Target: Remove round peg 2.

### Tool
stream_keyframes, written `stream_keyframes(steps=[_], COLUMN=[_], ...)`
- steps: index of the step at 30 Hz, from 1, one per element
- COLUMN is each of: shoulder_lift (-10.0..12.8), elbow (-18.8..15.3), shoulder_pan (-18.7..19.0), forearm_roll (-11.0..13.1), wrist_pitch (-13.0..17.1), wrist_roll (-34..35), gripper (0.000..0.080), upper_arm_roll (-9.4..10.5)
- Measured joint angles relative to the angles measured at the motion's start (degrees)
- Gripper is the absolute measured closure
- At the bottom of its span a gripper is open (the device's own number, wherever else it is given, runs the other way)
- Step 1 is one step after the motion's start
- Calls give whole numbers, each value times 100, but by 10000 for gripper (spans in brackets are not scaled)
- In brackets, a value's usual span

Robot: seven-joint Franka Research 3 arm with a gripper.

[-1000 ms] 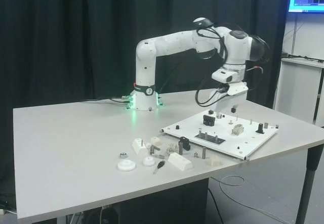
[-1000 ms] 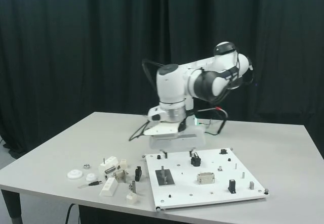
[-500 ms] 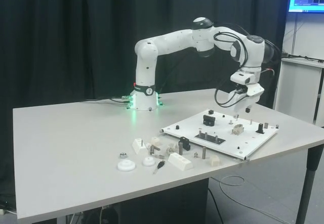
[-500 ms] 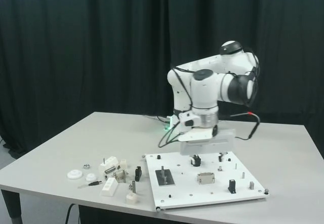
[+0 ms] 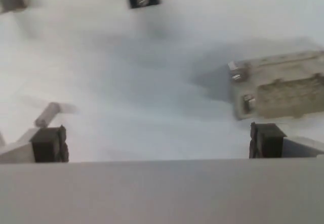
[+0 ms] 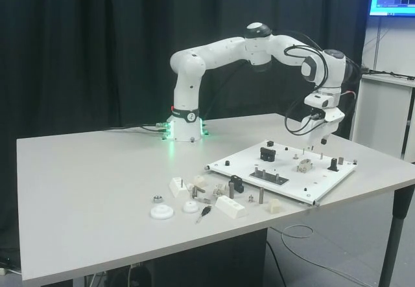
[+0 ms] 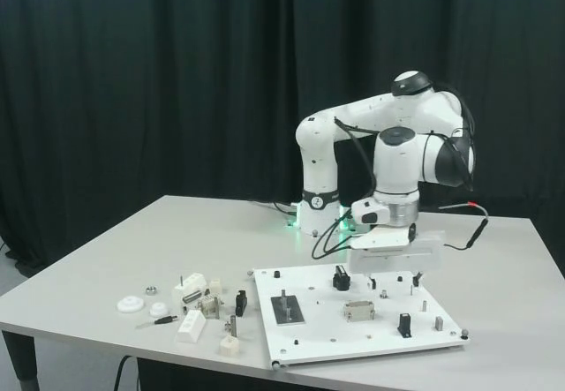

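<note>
Now pincer [image 5: 157, 143] spread wide, empty, hovering above white board [image 7: 318, 334]; connector block [image 5: 278, 85] near one fingertip.

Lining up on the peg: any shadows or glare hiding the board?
Wrist view: a soft shadow lies on the white board beside the connector; the housing of the open gripper blocks part. First room view: even light, only a green glow at the arm's base.

One white seven-joint arm [image 6: 220, 47]. One grey surface [image 6: 84, 170]. One flat white square assembly board [image 7: 318, 342]. One dark rectangular plate [image 7: 286, 312] on the board, bearing two upright pegs. Two white toothed discs [image 7: 131, 304] beside the board. One small black-handled tool [image 7: 157, 321].
</note>
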Motion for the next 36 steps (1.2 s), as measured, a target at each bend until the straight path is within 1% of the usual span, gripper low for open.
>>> stream_keyframes(steps=[10,18,28,36], shoulder_lift=[-17,-23,-83,-96], elbow=[-452,-683,-709,-709], shoulder_pan=[634,979,1094,1094], forearm_roll=[-1,-1,2,2], wrist_pitch=[412,699,1061,1129], wrist_roll=[332,459,620,652], gripper=[3,3,3,3], upper_arm_roll=[1,39,260,371])
